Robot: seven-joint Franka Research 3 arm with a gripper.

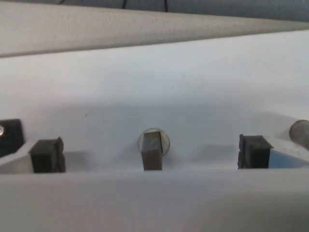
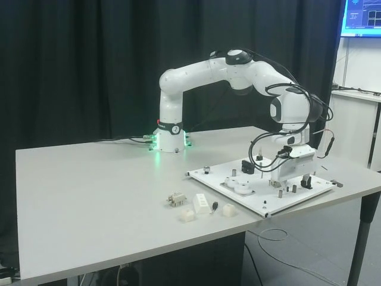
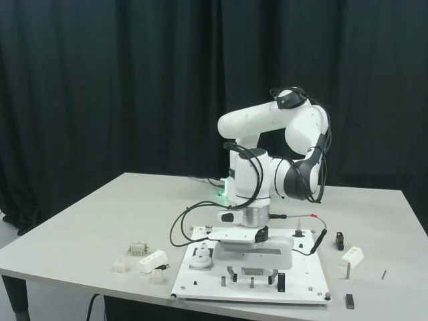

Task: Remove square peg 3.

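- Square peg 3, a small dark square-section peg (image 1: 152, 151), stands upright on the white board, midway between the two fingertips of the pincer (image 1: 150, 154) in the wrist view, with a pale round disc right behind its top.
- The pincer is spread wide: one dark finger pad (image 1: 47, 155) stands well to one side of the peg and the other just as far on the opposite side, and neither touches it.
- Both fingertips sit low, close to the flat white assembly board (image 1: 193, 87), so the pincer holds nothing.
- In the second room view the pincer (image 3: 252, 275) hangs straight down over the near part of the board (image 3: 301, 291), with short upright pegs showing between and beside its fingers; a black block (image 3: 281, 281) stands just beside it.
- Round white parts (image 3: 201, 258) sit on the board to one side of the pincer.
- The white robot arm (image 2: 238, 68) arches from its base, lit green (image 2: 168, 143), across to the board, a black cable looping round its wrist.
- The board lies on the grey table (image 2: 89, 190) near the table's front edge.
- Off the board, small white blocks (image 2: 202, 203) and a little connector (image 2: 174, 199) lie together on the table.
- On the board's other side, seen from the second room camera, another white block (image 3: 352, 256) and a few small dark pieces lie on the table.
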